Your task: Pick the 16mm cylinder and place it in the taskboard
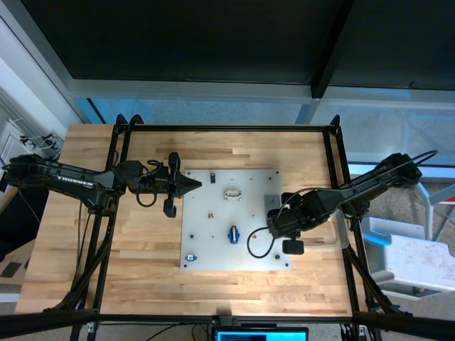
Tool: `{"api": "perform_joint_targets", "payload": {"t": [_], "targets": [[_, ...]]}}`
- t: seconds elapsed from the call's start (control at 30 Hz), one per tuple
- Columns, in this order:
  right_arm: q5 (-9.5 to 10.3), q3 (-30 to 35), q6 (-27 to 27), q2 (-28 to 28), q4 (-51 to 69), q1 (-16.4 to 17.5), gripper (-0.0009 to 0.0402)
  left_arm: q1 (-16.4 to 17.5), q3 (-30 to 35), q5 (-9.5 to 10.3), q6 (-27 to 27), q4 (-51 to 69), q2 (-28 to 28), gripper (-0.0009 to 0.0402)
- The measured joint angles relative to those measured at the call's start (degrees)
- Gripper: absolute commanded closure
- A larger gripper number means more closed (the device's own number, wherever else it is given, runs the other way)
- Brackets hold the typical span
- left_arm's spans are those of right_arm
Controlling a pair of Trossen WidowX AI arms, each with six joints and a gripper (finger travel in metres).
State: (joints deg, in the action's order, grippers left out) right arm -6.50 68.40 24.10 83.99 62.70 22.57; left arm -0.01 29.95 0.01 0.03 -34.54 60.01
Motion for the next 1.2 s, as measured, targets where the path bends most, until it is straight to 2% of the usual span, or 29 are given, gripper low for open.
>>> {"api": "perform_joint_targets", "payload": {"t": [0.6, 1.2], "targets": [[0.04, 7.82, -1.79, 9.84, -1.73, -2.12, 0.0381, 0.0, 0.0, 0.0, 0.0, 0.0, 0.0, 0.0393], [0.57, 11.91, -2.6, 14.93, -3.58, -3.41, 0.0381, 0.0, -0.02, 0.0, 0.0, 0.0, -0.02, 0.0393]]}}
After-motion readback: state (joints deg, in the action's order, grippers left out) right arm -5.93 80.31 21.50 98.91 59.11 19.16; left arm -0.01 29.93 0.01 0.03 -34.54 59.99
